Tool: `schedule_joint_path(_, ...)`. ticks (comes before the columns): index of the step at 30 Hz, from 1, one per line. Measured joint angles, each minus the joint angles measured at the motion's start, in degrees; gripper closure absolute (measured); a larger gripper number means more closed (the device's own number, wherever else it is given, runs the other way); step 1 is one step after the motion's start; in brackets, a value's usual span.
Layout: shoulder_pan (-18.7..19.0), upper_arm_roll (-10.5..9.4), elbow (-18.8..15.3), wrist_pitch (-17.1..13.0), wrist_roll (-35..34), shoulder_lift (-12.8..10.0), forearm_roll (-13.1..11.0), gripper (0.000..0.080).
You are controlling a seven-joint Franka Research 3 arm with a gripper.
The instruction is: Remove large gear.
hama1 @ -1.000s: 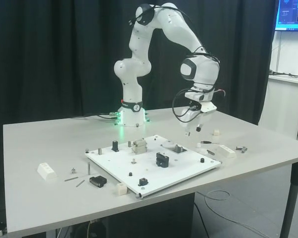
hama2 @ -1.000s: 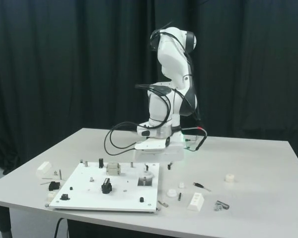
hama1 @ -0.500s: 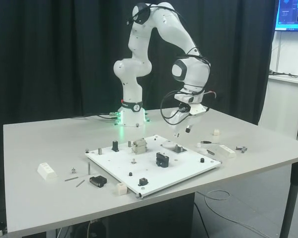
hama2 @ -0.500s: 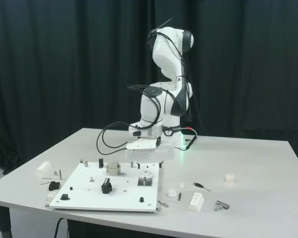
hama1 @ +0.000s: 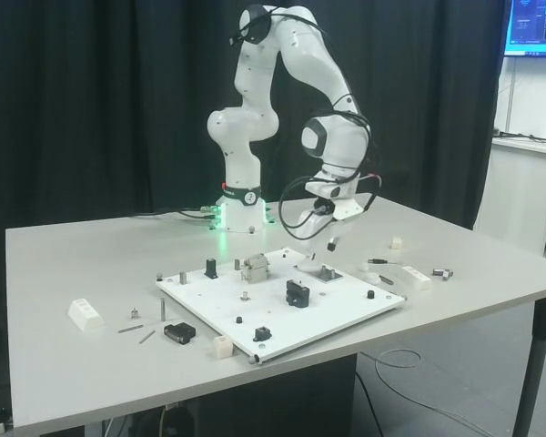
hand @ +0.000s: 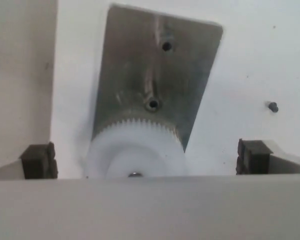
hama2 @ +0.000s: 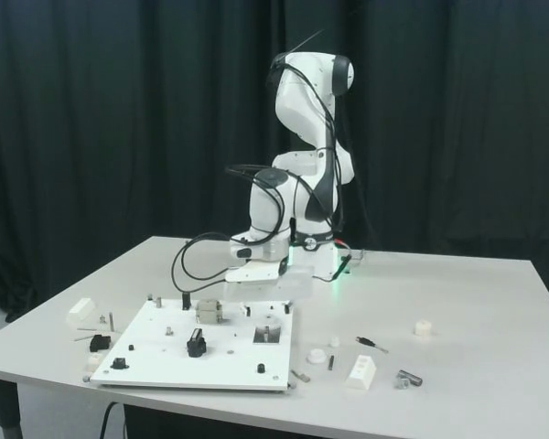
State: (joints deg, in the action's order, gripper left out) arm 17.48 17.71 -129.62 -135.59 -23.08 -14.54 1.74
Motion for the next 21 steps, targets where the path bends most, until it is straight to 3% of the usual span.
schedule_joint_path(10,-1.02,0.08,-2.65,-3.20,1.08,0.24,0.03,0.0003)
schedule_joint_path(21,-1.29,0.17,-4.72,-4.55,1.50,1.27,0.03,0.0003)
